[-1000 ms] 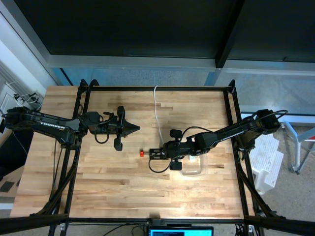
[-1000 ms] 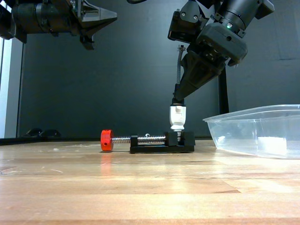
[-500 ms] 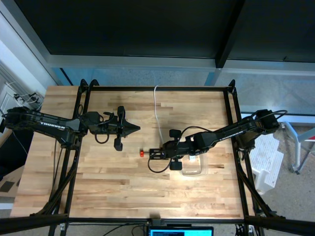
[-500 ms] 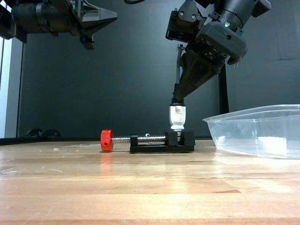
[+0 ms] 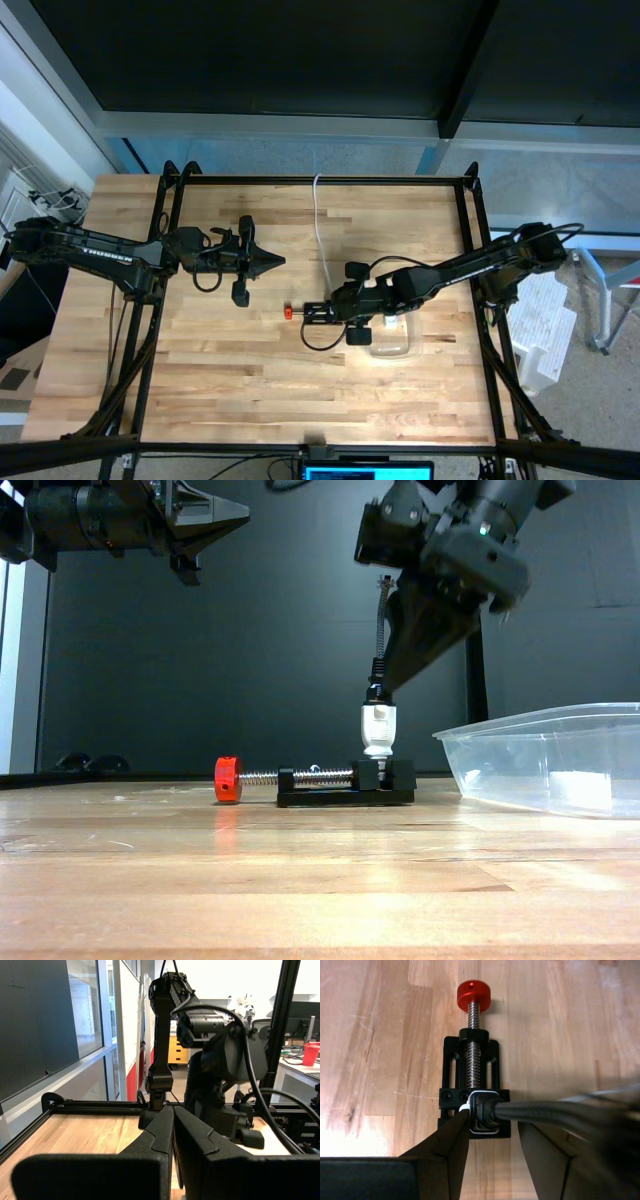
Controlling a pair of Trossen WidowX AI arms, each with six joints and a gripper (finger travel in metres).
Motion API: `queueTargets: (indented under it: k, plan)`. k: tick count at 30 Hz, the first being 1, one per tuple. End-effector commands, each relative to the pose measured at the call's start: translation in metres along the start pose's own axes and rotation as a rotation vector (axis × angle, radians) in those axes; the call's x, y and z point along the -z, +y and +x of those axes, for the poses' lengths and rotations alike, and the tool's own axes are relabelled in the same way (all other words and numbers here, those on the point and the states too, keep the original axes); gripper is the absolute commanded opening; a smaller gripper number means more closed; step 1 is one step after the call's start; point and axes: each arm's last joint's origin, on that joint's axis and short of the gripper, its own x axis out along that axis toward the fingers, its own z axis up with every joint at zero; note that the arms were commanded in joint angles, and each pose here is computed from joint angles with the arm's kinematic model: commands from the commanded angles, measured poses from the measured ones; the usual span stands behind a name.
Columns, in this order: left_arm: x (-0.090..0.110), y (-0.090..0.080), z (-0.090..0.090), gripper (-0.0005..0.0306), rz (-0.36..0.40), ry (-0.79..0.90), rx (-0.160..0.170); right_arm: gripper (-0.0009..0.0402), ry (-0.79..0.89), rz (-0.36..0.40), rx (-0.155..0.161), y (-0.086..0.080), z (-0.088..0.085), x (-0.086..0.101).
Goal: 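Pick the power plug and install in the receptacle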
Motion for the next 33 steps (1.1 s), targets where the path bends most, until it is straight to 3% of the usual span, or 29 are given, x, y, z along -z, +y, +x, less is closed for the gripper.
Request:
queueTargets:
  k: [1, 7, 16, 19, 24, 27, 33]
  plan:
    - [0.000, 0.000, 0.000, 0.0000, 0.000, 0.000, 0.000, 0.0151, -0.035, 0.019, 0.000, -0.004, -0.016, -0.004]
    - [0.000, 0.000, 0.000, 0.0000, 0.000, 0.000, 0.000, 0.0150, -0.056, 0.026, -0.011, -0.013, -0.044, -0.002]
    - [0.000, 0.000, 0.000, 0.0000, 0.000, 0.000, 0.000, 0.0114, -0.055, 0.027, -0.011, -0.016, -0.055, 0.003]
    - [0.000, 0.000, 0.000, 0.0000, 0.000, 0.000, 0.000, 0.0084, -0.112, 0.044, -0.018, -0.019, -0.062, 0.003]
    - [0.000, 0.000, 0.000, 0.0000, 0.000, 0.000, 0.000, -0.0006, -0.256, 0.067, -0.023, -0.029, -0.084, 0.008]
    - [0.000, 0.000, 0.000, 0.0000, 0.000, 0.000, 0.000, 0.0010, -0.303, 0.084, 0.016, -0.034, -0.095, 0.011]
    - [0.000, 0.000, 0.000, 0.0000, 0.000, 0.000, 0.000, 0.0002, -0.396, 0.096, 0.011, -0.046, -0.112, 0.012]
